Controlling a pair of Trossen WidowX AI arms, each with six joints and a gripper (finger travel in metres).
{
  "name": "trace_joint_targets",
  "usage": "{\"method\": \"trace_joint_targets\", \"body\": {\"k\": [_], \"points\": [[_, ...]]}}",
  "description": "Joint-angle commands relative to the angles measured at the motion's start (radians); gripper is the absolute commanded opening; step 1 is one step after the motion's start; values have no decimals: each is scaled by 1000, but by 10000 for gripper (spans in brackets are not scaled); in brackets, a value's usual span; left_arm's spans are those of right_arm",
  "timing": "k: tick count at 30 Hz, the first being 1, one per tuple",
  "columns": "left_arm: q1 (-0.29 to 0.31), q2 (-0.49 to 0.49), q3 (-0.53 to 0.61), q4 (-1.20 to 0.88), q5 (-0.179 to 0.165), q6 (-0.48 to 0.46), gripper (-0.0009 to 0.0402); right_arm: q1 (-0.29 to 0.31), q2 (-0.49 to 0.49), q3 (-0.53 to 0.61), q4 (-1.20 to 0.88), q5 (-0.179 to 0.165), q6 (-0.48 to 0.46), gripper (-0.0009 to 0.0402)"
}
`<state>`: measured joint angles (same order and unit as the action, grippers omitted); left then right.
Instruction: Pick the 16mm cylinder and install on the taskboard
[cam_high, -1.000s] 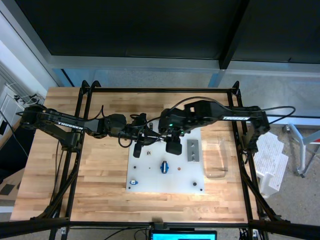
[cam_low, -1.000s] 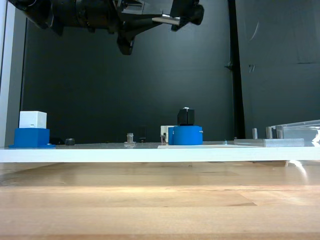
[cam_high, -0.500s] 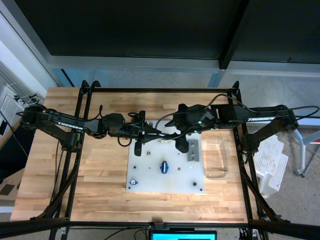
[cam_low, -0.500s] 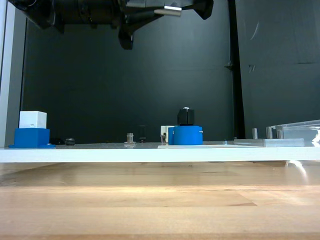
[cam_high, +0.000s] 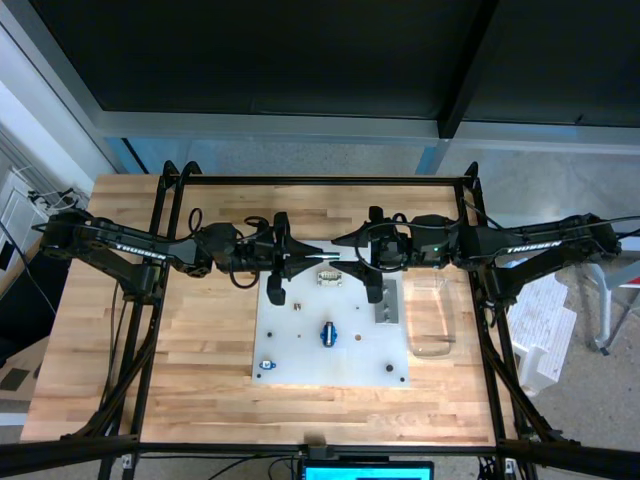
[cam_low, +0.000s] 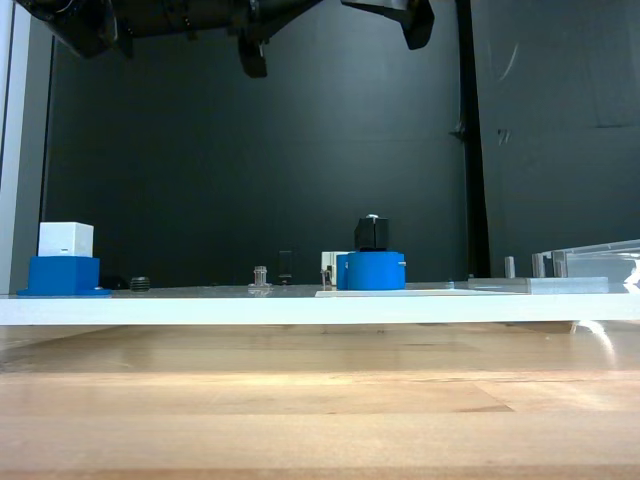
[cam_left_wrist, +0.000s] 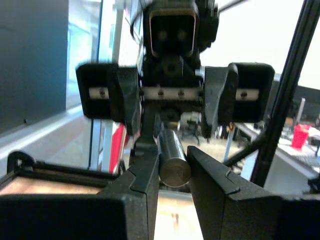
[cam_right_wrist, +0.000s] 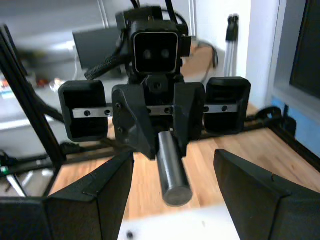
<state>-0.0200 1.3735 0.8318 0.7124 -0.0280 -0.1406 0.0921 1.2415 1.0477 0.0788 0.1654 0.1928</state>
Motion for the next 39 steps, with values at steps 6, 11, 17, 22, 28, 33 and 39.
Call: {"method": "trace_joint_targets", "body": {"k": [6, 11, 17, 22, 28, 33, 39], "points": [[-1, 1, 0, 31, 0, -3, 35, -2, 0, -72, 182, 1, 2, 224], [-2, 1, 0, 35, 1, -4, 35, -2, 0, -76, 188, -1, 0, 224], [-2, 1, 0, 55, 1, -3, 35, -3, 0, -77, 169, -1, 0, 216], [-2, 1, 0, 52, 2, -3, 35, -3, 0, -77, 166, -8, 0, 186], [-2, 1, 0, 48, 5, -3, 35, -3, 0, -77, 169, -10, -4, 145], [-2, 1, 0, 47, 5, -4, 35, -3, 0, -77, 176, -27, -8, 120], [-2, 1, 0, 47, 5, -4, 35, -3, 0, -77, 176, -27, -7, 99]]}}
